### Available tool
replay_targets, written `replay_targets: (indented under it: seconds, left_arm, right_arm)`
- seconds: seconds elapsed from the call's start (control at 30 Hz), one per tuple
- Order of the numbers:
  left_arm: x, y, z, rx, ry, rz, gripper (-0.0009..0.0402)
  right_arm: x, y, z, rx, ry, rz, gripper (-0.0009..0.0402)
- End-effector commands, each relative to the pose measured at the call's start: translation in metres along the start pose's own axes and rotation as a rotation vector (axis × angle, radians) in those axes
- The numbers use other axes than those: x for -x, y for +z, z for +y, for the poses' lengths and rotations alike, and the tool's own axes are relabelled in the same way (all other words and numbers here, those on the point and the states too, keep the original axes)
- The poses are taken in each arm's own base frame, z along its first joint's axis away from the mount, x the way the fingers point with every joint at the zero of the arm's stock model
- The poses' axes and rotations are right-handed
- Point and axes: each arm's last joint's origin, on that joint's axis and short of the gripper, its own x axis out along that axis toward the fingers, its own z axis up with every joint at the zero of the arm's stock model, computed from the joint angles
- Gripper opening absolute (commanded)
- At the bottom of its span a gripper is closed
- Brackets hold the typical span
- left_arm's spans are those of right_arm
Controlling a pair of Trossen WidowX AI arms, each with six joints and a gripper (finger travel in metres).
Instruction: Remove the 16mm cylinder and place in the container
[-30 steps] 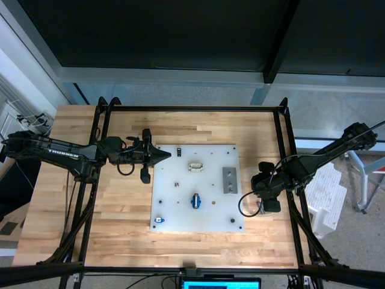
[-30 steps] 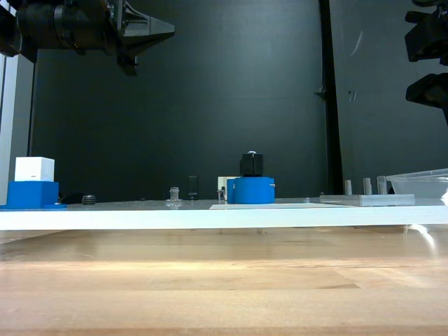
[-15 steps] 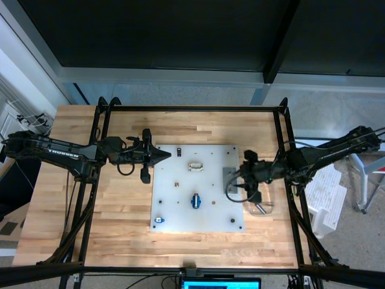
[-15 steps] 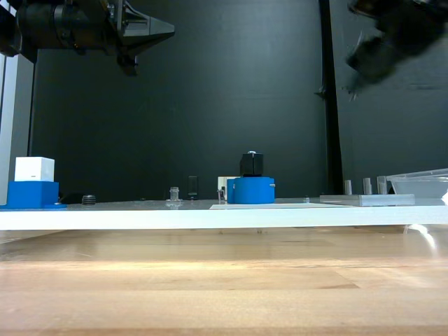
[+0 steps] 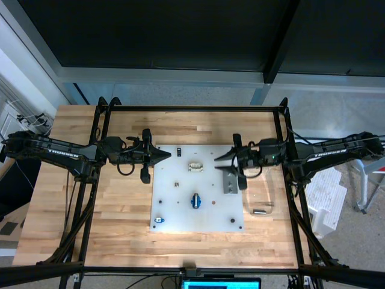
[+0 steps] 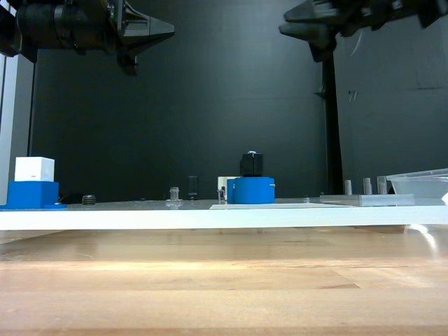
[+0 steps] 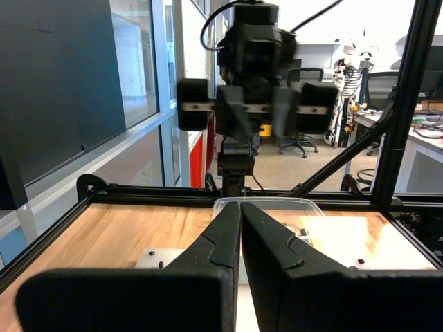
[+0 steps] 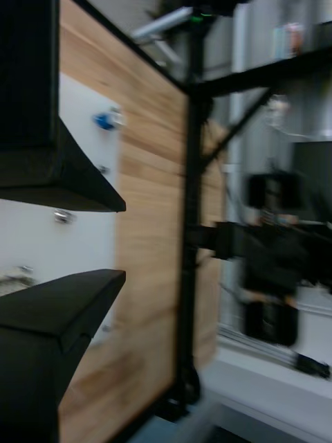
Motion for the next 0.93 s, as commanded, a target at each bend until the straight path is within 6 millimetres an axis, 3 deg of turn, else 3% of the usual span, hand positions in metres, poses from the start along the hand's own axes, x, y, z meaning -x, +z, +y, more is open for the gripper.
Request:
replay_targets:
  seconds: [0.03, 0.3, 0.93]
  left_arm:
    - [-0.0001, 0.0, 0.0, 0.0, 0.0, 0.0, 0.0]
    - [-0.0001, -0.0001, 0.0001, 0.0, 0.0, 0.0, 0.0]
    - [-0.0001, 0.0, 0.0001, 0.0, 0.0, 0.0, 0.0]
  right_arm:
    - [-0.0006, -0.001, -0.0101, 0.004, -0.017, -0.071, 0.0079]
    - [-0.0028, -0.005, -0.0198, 0.015, 0.003, -0.141, -0.0004]
    - [-0.0022, -0.0031, -0.02, -0.007, 0.001, -0.179, 0.0]
